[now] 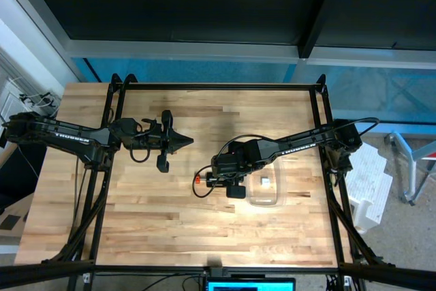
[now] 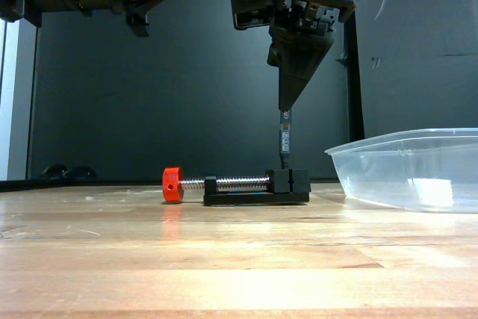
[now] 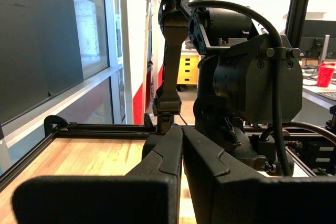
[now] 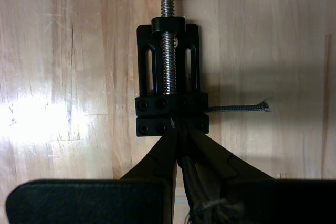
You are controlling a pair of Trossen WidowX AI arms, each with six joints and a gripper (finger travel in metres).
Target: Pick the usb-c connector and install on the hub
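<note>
directly above the vise [image 2: 254,187], the right gripper [image 2: 284,106] is clamped on the usb-c connector [image 2: 284,140], held upright, likely to align its tip, which meets the vise top. well apart from the vise, the left gripper [image 1: 185,142] hangs with fingers together, empty.

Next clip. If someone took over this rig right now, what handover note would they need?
Left gripper: shut, empty, raised over the left half of the table.
Right gripper: shut on the usb-c connector, held upright, pointing down at the black vise with the red knob.
The connector's lower end meets the vise's clamp block; cannot tell whether it sits in a port. A braided cord sticks out beside the block.
Done: pick. Left: seat fully, release.
A clear container stands right of the vise.
</note>
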